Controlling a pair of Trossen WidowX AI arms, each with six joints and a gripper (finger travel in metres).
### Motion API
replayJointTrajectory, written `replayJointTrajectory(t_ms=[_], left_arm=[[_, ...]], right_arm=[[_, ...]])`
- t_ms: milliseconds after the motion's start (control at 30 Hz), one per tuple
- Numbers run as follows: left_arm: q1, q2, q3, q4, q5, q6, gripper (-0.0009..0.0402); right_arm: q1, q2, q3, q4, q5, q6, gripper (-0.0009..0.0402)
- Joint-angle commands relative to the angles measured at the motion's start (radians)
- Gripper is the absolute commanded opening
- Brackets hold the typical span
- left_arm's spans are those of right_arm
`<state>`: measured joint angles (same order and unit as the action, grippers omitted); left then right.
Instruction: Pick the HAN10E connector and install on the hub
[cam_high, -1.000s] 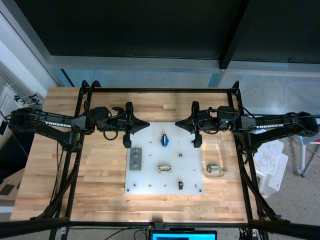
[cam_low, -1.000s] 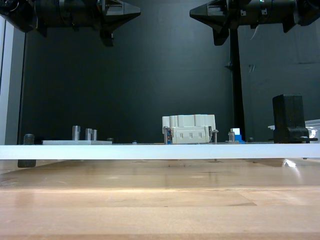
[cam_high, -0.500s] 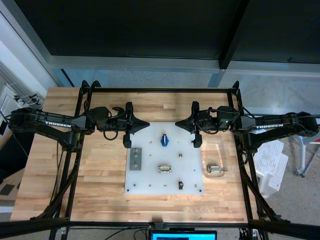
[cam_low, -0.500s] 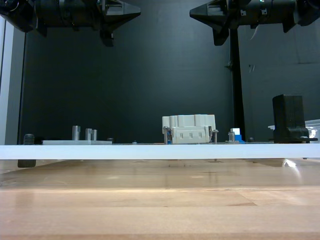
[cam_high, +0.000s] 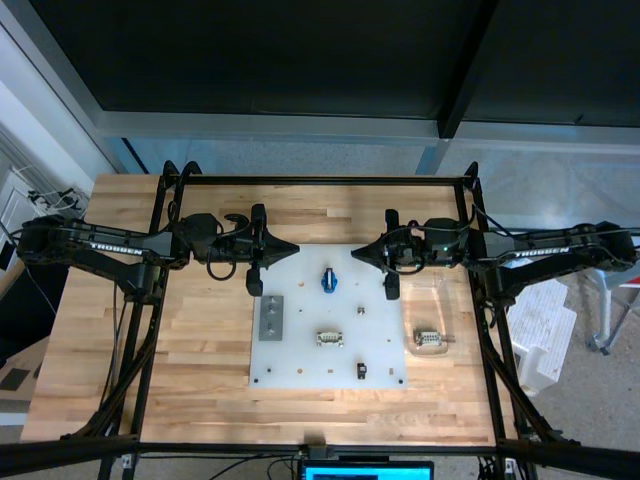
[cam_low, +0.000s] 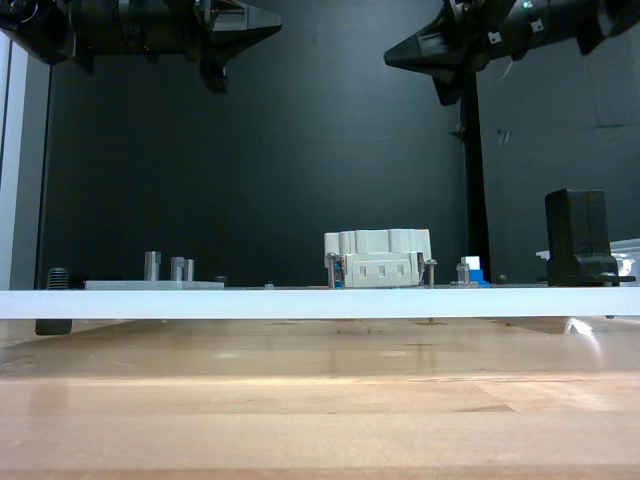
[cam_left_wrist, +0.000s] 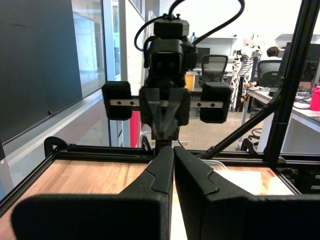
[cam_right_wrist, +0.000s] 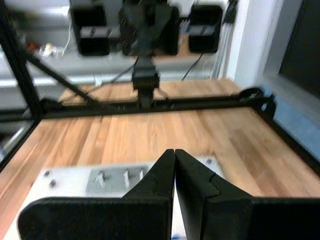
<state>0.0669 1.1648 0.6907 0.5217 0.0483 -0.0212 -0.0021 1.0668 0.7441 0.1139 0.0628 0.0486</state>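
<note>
1. High view, starting at the far left: the left hand (cam_high: 293, 246) hangs over the back-left edge of the white plate (cam_high: 300, 365), pointing inward. In the low view it sits high and level (cam_low: 272, 20), well above everything on the bench (cam_high: 200, 380).
2. Left wrist view now: its fingers (cam_left_wrist: 160, 172) are pressed together, clenched on nothing.
3. Moving right onto the plate, the dark-grey block (cam_high: 270, 318) stands along the left side. The blue part (cam_high: 329, 280) sits further back, near the middle.
4. The hub (cam_high: 329, 340) is fixed toward the plate's front, right of the grey block. The low view shows it upright (cam_low: 378, 258) with its top uncovered.
5. Further right, the right hand (cam_high: 357, 252) hovers over the back-right part of the plate, facing the left hand. In the low view it tips nose-down (cam_low: 392, 56). The right wrist view shows its fingers (cam_right_wrist: 160, 175) clenched together and carrying nothing.
6. Far right: the HAN10E connector (cam_high: 428, 340) lies on the bare bench just beside the plate's right edge, roughly in line with the hub and well apart from both hands.
</note>
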Motion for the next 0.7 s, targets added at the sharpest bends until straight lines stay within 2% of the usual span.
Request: replayJointTrajectory(t_ms=[33,67,133,400,467,700], left_arm=[[0.000,0.000,0.000,0.000,0.000,0.000,0.0000],[0.000,0.000,0.000,0.000,0.000,0.000,0.0000],[0.000,0.000,0.000,0.000,0.000,0.000,0.0000],[0.000,0.000,0.000,0.000,0.000,0.000,0.0000],[0.000,0.000,0.000,0.000,0.000,0.000,0.0000],[0.000,0.000,0.000,0.000,0.000,0.000,0.0000]], right_arm=[[0.023,0.002,0.050,-0.125,0.013,0.000,0.0000],[0.031,0.002,0.066,-0.167,0.027,0.000,0.0000],[0.044,0.002,0.093,-0.249,0.034,0.000,0.0000],[0.107,0.002,0.166,-0.504,0.035,0.059,0.0000],[0.129,0.002,0.179,-0.573,0.049,0.079,0.0000],[0.195,0.002,0.220,-0.791,0.053,0.148,0.0000]])
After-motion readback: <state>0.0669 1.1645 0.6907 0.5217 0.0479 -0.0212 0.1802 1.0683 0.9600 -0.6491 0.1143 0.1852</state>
